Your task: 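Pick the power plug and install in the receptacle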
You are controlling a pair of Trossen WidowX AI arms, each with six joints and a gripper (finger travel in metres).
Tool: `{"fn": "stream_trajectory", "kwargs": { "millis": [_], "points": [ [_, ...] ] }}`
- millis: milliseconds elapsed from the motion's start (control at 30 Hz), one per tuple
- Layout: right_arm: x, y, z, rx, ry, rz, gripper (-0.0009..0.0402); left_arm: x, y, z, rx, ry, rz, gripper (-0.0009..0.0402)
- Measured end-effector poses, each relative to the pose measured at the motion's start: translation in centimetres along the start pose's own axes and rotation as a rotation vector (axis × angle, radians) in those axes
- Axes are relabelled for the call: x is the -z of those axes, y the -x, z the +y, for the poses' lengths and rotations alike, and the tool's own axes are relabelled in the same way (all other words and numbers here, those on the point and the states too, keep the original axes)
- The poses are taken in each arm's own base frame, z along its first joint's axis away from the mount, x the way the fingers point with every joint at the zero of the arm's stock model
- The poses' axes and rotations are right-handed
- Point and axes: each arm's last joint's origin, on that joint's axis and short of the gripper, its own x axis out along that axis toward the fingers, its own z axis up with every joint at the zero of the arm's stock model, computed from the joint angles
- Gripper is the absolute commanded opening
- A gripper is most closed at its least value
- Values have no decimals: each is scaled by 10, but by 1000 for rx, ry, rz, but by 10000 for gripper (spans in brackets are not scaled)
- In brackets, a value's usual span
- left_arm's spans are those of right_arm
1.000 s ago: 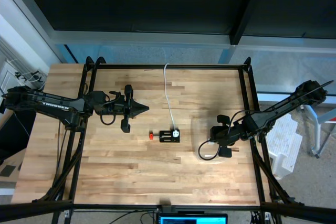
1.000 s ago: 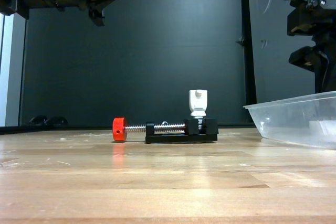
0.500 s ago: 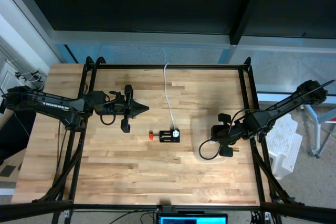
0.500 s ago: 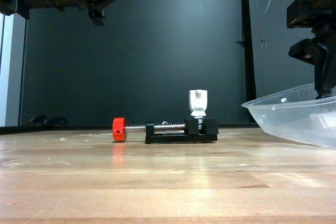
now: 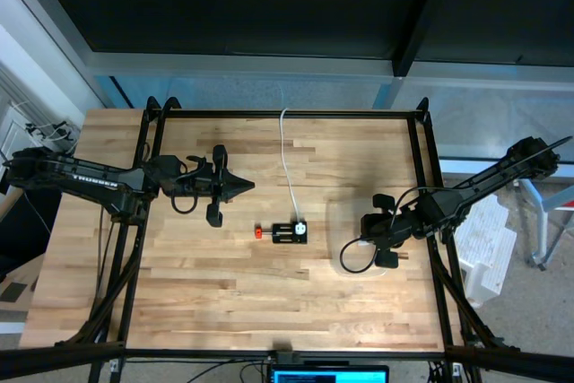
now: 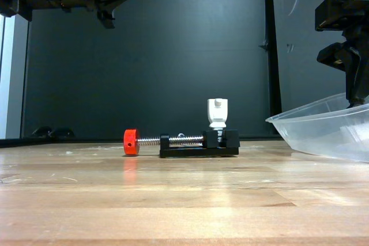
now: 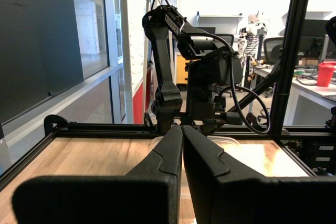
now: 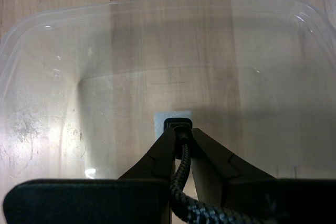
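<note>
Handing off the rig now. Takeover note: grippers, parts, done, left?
Left gripper: shut, empty, parked high over the table's left side.
Right gripper: down in the clear tray, shut on the power plug; the cord runs back between its fingers.
Receptacle: mid-table, white socket facing up, empty.
Done: plug gripped.
Left: lift it clear, carry to the receptacle, insert. Tray rim looks tilted in the low view; it may lift with the plug.
</note>
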Motion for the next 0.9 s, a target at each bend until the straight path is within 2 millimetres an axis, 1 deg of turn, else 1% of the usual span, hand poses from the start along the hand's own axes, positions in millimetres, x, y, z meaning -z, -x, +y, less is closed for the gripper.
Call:
{"fn": "stream_trajectory", "kwargs": {
  "millis": [533,600,733,900],
  "points": [
    [-1,1,0,-2,-1,-4,0,0,0,0,0,0,0,0],
    [-5,6,1,-5,-3,-11,0,0,0,0,0,0,0,0],
    [-16,21,0,1,15,-9,0,0,0,0,0,0,1,0],
    [-34,42,-5,14,34,-12,0,0,0,0,0,0,0,0]
  ]
}}
